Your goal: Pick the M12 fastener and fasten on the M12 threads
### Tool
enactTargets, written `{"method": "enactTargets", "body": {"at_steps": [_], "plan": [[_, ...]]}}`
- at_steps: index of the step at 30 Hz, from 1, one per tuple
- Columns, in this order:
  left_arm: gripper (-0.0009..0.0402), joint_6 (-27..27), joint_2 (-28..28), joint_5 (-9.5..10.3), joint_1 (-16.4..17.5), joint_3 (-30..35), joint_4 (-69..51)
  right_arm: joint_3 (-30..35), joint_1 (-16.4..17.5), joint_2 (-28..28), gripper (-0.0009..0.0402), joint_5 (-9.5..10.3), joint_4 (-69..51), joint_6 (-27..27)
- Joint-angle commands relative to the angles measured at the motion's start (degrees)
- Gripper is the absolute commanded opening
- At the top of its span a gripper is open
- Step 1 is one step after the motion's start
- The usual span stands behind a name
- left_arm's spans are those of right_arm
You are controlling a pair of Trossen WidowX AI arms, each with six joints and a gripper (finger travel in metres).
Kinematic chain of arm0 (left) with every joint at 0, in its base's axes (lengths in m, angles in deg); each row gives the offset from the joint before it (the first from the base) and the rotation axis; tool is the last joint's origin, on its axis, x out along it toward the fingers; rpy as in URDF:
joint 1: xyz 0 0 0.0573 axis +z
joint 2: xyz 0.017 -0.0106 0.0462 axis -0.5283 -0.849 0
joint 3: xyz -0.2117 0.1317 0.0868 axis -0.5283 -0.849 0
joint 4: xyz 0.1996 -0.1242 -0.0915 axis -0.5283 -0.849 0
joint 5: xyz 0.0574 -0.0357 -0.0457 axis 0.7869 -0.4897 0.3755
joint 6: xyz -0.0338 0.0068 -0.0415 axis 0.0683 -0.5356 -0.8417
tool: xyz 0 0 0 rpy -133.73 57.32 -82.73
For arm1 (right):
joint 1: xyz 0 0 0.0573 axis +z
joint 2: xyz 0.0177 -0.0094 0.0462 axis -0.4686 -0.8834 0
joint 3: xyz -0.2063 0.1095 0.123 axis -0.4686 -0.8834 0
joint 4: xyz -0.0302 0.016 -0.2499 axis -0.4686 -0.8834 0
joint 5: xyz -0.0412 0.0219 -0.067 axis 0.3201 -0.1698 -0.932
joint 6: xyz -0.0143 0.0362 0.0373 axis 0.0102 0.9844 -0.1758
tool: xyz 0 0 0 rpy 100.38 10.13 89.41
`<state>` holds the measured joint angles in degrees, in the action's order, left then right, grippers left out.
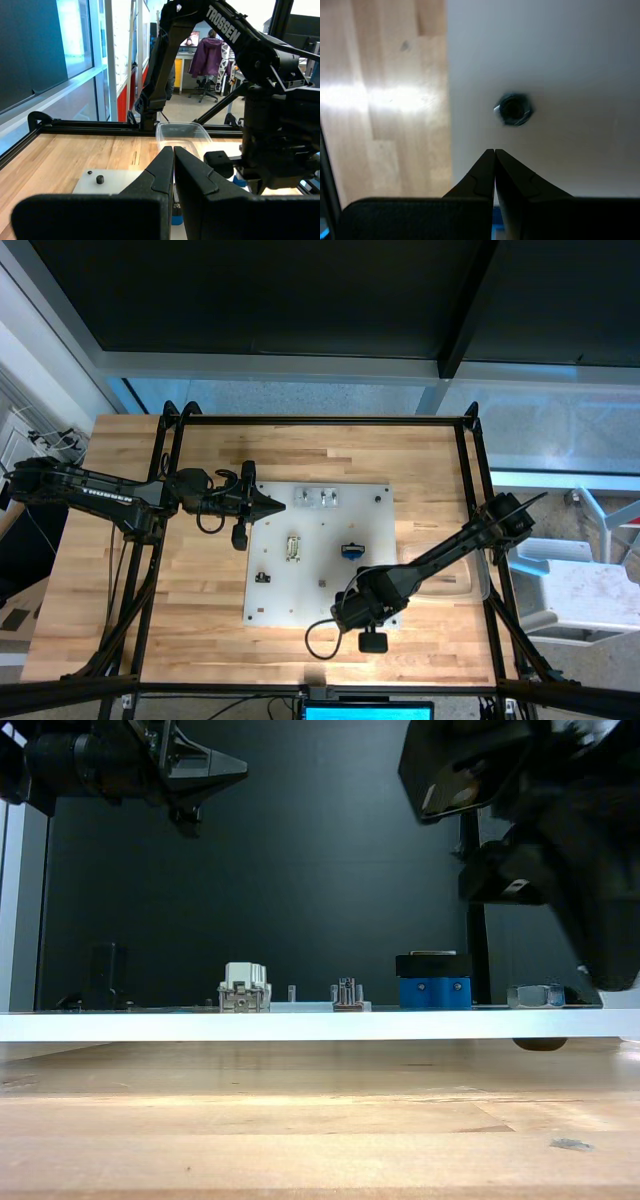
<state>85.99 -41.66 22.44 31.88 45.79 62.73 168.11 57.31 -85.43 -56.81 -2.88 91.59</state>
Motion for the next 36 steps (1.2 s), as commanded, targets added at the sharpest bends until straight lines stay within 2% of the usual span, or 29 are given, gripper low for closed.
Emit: {"method": "enactTargets", "body": {"at_steps": [1,5,8,11,14,19,23,36], "plan": [[0.0,0.0,0.0,0.0,0.0,0.0,0.0,0.0,-0.1,0.5,0.0,-0.28,0.0,0.1],[0.0,0.0,0.0,0.0,0.0,0.0,0.0,0.0,0.0,2.1,0.0,-2.43,-0.2,0.3],[0.0,0.0,0.0,0.0,0.0,0.0,0.0,0.0,0.0,4.1,0.0,-3.32,-0.2,0.3],[0.0,0.0,0.0,0.0,0.0,0.0,0.0,0.0,0.0,6.4,0.0,-5.29,-0.2,0.3],[0.0,0.0,0.0,-0.02,0.0,0.0,0.0,0.0,0.0,8.7,0.0,-6.14,-0.2,0.3],[0.0,0.0,0.0,0.0,0.0,0.0,0.0,0.0,0.0,11.6,0.0,-6.47,-0.3,0.3],[0.0,0.0,0.0,0.0,0.0,0.0,0.0,0.0,0.0,12.3,0.0,-7.63,-0.3,0.3],[0.0,0.0,0.0,0.0,0.0,0.0,0.0,0.0,0.0,12.3,0.0,-7.58,-0.3,0.3]]}}
